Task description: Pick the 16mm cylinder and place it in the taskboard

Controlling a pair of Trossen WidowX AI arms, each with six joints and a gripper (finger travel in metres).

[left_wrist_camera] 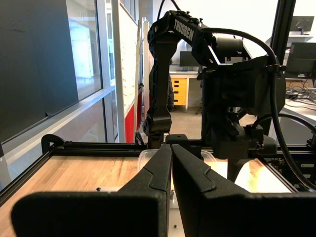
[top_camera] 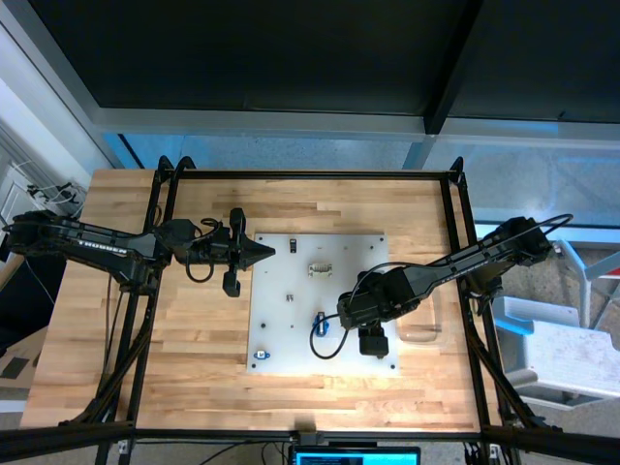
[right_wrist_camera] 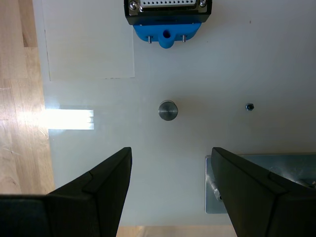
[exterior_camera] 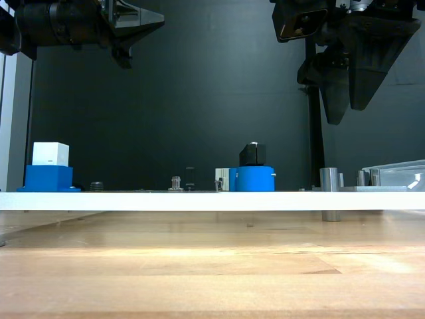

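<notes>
The 16mm cylinder (right_wrist_camera: 168, 110) is a small silver peg standing upright in the white taskboard (right_wrist_camera: 222, 64), seen end-on in the right wrist view. In the low view the cylinder (exterior_camera: 329, 179) rises from the taskboard (exterior_camera: 199, 201) near its right end, and a stub shows below the plate. My right gripper (right_wrist_camera: 171, 150) hangs open straight above it, clear of it, with nothing between its fingers. From the low view the right gripper (exterior_camera: 345, 100) is well above the board. My left gripper (top_camera: 262, 250) is shut and empty, held high over the taskboard's (top_camera: 291, 320) left edge.
A blue connector mount (right_wrist_camera: 167, 29) and a grey metal block (right_wrist_camera: 256, 182) flank the cylinder on the board. A blue round part (exterior_camera: 255, 178) and a blue base with a white cube (exterior_camera: 48, 174) also stand on it. A clear tray (top_camera: 423, 325) lies right of the board.
</notes>
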